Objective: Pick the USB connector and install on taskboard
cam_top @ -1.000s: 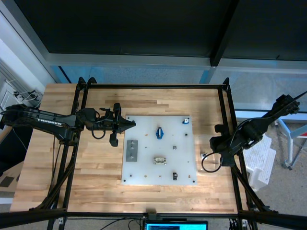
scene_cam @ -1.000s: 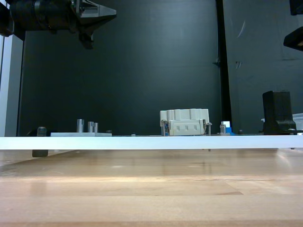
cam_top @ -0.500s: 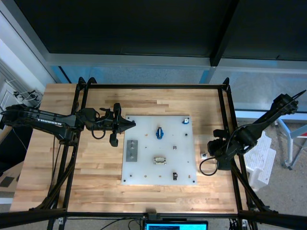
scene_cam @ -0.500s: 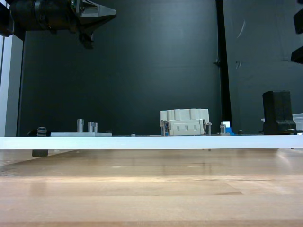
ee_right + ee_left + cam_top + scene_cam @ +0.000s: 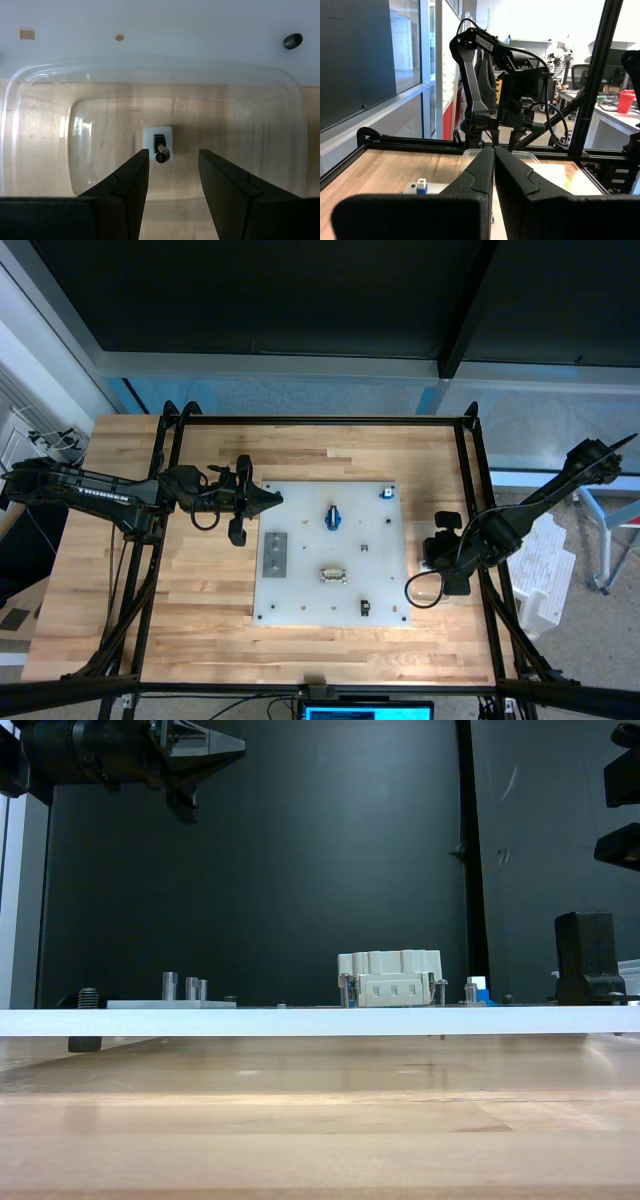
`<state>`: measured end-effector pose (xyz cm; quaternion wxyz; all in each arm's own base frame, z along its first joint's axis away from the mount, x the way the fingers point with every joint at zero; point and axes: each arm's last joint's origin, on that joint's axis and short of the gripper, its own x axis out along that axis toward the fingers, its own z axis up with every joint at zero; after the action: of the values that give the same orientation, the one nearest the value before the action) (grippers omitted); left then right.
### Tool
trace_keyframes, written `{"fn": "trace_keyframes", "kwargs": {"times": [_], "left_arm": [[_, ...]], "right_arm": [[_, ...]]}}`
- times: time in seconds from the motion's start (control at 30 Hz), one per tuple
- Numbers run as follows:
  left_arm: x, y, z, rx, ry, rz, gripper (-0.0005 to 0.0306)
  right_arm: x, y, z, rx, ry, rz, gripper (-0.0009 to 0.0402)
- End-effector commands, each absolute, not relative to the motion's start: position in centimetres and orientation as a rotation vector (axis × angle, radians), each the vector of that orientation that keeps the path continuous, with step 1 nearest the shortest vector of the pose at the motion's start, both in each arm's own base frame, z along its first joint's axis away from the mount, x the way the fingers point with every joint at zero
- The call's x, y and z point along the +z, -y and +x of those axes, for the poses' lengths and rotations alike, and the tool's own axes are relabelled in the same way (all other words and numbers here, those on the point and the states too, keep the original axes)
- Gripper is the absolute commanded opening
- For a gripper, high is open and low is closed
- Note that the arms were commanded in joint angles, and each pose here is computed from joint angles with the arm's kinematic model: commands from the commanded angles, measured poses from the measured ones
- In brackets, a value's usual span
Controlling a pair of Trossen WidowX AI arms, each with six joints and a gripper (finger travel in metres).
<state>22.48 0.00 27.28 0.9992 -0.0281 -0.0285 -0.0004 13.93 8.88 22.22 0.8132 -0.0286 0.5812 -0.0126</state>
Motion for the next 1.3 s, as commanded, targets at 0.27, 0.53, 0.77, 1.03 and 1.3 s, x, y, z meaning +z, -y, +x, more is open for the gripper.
{"fn": "trace_keyframes", "kwargs": {"times": [0.27, 0.53, 0.77, 1.03, 1.3], "left_arm": [[27.28, 0.0, 22.48, -0.001, 0.057, -0.056, 0.0], [27.28, 0.0, 22.48, -0.001, 0.057, -0.056, 0.0], [27.28, 0.0, 22.48, -0.001, 0.057, -0.056, 0.0], [27.28, 0.0, 22.48, -0.001, 0.057, -0.056, 0.0], [27.28, 0.0, 22.48, -0.001, 0.057, -0.056, 0.0]], "right_arm": [[20.7, -8.5, 14.3, -0.008, -1.257, -0.017, 0.0135], [19.8, -8.5, 14.3, -0.01, -1.274, -0.031, 0.0135], [18.7, -8.4, 14.7, 0.003, -1.27, -0.017, 0.0135], [18.3, -8.2, 14.7, 0.002, -1.268, -0.025, 0.0135], [18.0, -8.1, 14.6, 0.001, -1.271, -0.026, 0.0134]]}}
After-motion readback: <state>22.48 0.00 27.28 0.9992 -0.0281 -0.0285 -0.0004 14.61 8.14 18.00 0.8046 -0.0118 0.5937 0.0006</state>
